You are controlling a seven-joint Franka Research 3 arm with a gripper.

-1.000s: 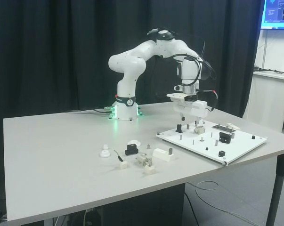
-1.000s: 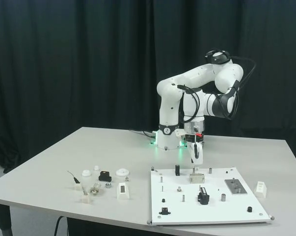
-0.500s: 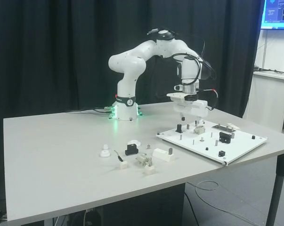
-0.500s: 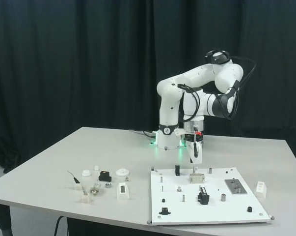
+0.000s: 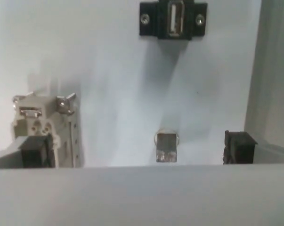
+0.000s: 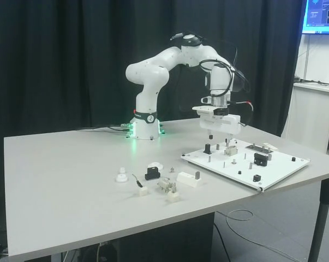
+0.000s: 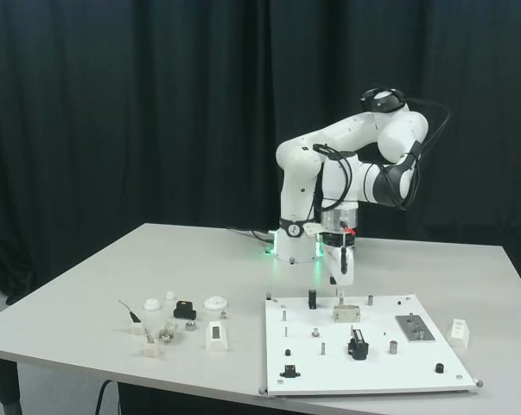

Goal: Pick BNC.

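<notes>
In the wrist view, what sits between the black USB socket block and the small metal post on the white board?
Nothing: in the wrist view the white board is bare between the black USB socket block and the small metal post.

You're looking at a white Franka arm with rounded link shells and black joint bands. Black cables loop along the upper links to the wrist. Green light glows at the base ring. The wrist carries a white flange block just above the gripper.
</notes>
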